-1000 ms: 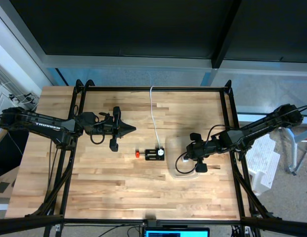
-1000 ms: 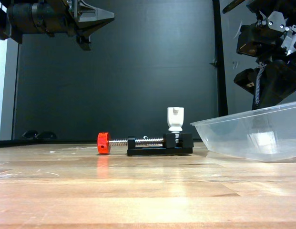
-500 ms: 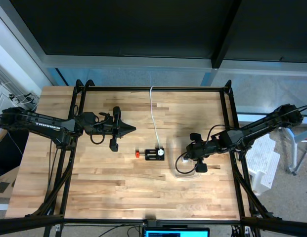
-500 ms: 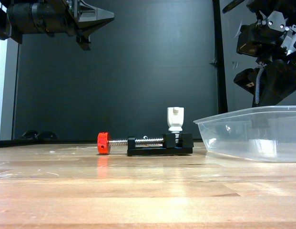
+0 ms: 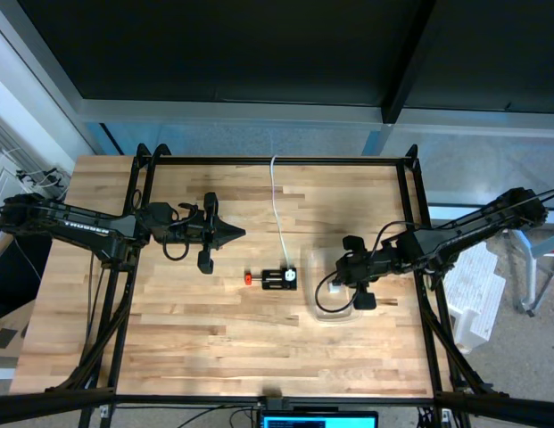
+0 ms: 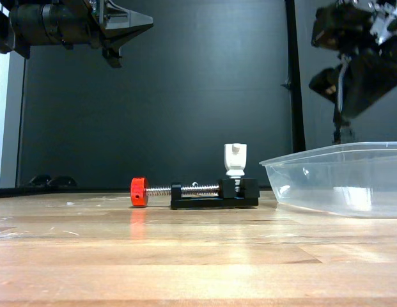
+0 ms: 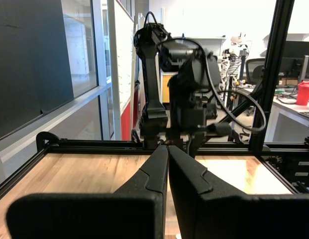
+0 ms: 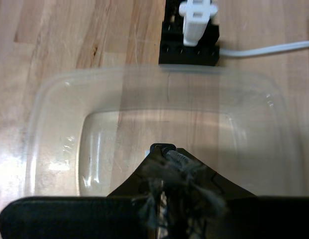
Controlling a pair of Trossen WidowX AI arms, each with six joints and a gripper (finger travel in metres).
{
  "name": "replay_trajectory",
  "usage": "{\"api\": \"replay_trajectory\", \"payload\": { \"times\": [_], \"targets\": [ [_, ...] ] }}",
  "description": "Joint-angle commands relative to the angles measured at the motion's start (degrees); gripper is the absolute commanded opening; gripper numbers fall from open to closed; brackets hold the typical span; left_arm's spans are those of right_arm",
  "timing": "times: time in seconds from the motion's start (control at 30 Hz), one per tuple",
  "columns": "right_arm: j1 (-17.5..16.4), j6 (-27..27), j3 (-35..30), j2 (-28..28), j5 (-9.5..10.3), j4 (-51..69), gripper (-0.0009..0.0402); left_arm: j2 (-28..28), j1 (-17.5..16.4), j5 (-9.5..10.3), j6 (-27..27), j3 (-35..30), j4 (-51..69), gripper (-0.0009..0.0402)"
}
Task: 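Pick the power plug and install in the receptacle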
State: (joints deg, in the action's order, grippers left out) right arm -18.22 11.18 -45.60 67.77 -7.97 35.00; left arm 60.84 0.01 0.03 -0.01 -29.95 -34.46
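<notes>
One change to log against half a second back: found right claw (image 6: 344, 96) lifted well higher over the clear tray (image 6: 332, 182) in the low view. Found tray flat on the counter (image 5: 214, 330), where one end sat tipped up a full second back. No shift noted for left claw (image 5: 234, 234): parked high over the left of the counter, fingers pressed shut on nothing.

Checked right wrist view: claw pinched narrow on the power plug (image 8: 162, 148), a tiny black body at the very tips, thin wire running back between the fingers. Hanging over the tray floor, clear of it.

Judged as: pick complete, plug out of the tray, carry to the socket next. Located the receptacle (image 5: 292, 275) standing upright in the black mini vise (image 5: 275, 278), just beside the tray's far rim, white cable (image 5: 278, 205) running away across the counter. Short sideways move, then alignment above the socket mouth. Cannot tell plug orientation in the grip, so a risk for insertion.

Writing: white lettering on left arm link, apparently "TROSSEN". Nothing else readable.
</notes>
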Motion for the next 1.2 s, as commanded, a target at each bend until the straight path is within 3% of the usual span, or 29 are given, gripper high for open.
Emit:
{"api": "replay_trajectory", "payload": {
  "times": [0.03, 0.27, 0.4, 0.63, 1.2],
  "targets": [
    [0.09, -0.11, -3.63, -0.17, 0.02, 4.09, 0.0000, 0.02, 0.00, 0.00, 0.00, 0.00, 0.00, 0.0000],
    [0.61, -0.13, -8.79, -0.15, -0.15, 8.39, 0.0000, 0.02, 0.00, 0.00, 0.00, 0.00, 0.00, 0.0000],
    [1.57, 0.09, -9.09, 0.52, -2.89, 7.26, 0.0000, 0.02, 0.00, 0.00, 0.00, 0.00, 0.00, 0.0000],
    [2.51, -0.13, -10.88, 5.66, -4.50, 2.27, 0.0000, 0.02, -0.02, 0.00, 0.00, 0.00, 0.00, 0.0000],
    [5.16, -4.48, -22.05, 20.83, -4.55, -0.81, 0.0000, 0.02, -0.02, 0.00, 0.00, 0.00, 0.00, 0.0000]
  ]
}}
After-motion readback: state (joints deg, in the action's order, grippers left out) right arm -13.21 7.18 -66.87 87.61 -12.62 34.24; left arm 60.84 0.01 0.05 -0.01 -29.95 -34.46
